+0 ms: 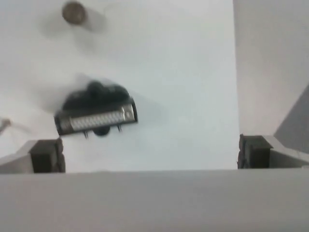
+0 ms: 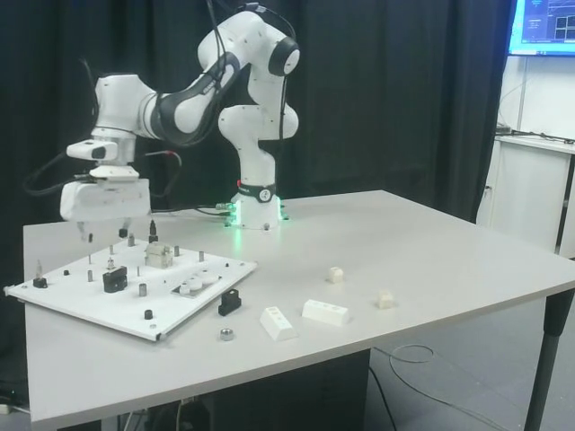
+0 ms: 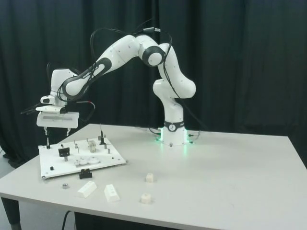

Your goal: Remove Ethernet.

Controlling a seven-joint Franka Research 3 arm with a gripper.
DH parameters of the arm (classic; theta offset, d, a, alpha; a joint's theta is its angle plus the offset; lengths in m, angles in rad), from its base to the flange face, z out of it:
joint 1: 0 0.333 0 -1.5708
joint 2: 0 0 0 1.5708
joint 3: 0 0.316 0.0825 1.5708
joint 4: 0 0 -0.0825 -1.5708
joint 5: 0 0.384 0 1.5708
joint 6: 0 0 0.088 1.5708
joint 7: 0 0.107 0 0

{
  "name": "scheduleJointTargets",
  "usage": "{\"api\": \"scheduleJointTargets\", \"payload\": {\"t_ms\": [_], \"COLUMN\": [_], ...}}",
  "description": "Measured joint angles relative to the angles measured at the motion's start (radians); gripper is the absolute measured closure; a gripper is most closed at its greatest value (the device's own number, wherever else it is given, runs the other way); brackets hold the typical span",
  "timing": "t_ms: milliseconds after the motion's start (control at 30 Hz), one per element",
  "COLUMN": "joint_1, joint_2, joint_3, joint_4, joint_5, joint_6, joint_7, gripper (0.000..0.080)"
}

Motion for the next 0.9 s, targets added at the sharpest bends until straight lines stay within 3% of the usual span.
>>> {"api": "scheduleJointTargets", "payload": {"t_ms": [467, 900], "joint_1": [-0.084, -0.157], "joint_2": [0.019, 0.074], "joint_3": [0.002, 0.016], "joint_4": [0.066, 0.163], "joint_5": [0.0, 0.0], "joint_6": [-0.053, -0.125], "joint_7": [-0.051, -0.077], "gripper": [0.0003, 0.0003]}}
